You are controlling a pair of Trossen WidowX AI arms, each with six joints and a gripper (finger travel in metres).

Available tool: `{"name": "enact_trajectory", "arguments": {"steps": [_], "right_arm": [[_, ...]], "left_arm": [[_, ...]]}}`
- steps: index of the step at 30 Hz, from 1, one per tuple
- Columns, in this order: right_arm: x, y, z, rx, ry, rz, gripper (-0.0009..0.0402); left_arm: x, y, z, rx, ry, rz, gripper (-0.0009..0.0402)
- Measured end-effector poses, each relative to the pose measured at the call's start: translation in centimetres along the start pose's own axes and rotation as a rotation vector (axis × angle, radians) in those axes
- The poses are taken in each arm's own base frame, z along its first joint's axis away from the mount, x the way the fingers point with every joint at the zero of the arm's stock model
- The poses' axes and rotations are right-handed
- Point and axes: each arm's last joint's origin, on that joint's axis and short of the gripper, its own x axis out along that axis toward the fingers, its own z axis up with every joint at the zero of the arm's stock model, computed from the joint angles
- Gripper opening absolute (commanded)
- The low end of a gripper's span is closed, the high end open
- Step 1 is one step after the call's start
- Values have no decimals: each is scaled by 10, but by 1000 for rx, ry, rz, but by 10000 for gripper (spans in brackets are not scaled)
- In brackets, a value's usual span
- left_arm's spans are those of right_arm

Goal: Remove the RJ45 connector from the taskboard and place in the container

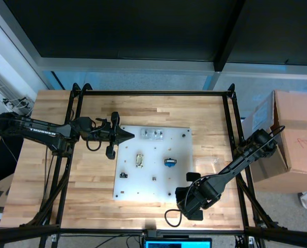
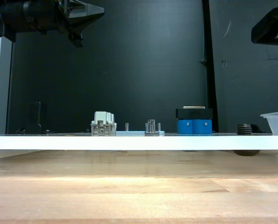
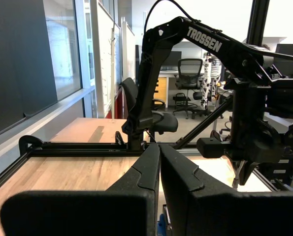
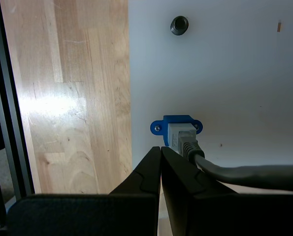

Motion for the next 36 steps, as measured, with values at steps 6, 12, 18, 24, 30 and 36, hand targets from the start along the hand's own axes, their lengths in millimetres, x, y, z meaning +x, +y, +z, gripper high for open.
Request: {"name": "enact_trajectory", "arguments": {"steps": [6,12,18,24,30,36], "right_arm": [[0,0,0,0,1,-1,0],[-1,0,0,0,2,3,0],[-20,-1,0,3,-14,51,0],[-43,-7,-4,38,-29,69,0],[-58,-15,-11,78,-23,56,2],[-59,-16,-11,85,-38,26,42]], "left_arm": [[0,0,0,0,0,0,0],[0,0,0,0,0,0,0],[0,0,0,0,0,0,0],[0,0,0,0,0,0,0],[0,0,0,0,0,0,0],[0,0,0,0,0,0,0]]}}
